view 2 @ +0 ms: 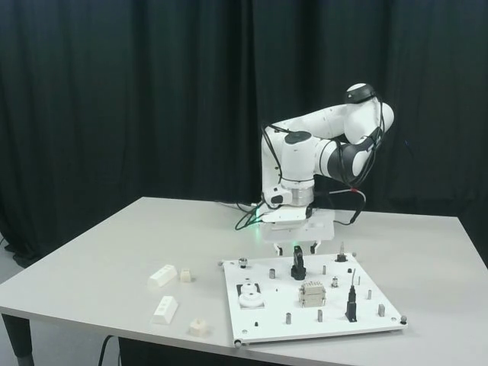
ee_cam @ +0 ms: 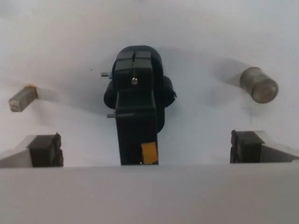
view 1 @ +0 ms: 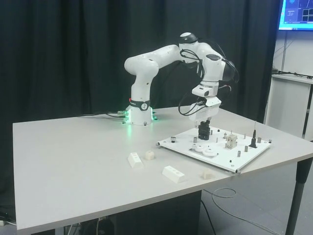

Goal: Remove D-SUB.

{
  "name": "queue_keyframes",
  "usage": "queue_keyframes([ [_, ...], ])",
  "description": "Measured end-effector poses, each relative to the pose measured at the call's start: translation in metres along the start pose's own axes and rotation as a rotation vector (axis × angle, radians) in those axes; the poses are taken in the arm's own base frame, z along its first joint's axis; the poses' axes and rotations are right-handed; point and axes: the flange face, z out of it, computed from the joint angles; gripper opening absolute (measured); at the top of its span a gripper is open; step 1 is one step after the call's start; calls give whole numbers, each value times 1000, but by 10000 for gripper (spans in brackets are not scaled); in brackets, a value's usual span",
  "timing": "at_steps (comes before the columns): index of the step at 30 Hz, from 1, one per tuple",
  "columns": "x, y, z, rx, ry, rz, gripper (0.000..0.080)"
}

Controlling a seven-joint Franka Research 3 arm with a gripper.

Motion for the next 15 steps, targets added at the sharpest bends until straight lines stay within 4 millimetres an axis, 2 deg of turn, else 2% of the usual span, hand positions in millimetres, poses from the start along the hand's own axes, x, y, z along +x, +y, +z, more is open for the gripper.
queue_keyframes([
  [15, -4, -6, 3, 15, 1, 23, 800],
])
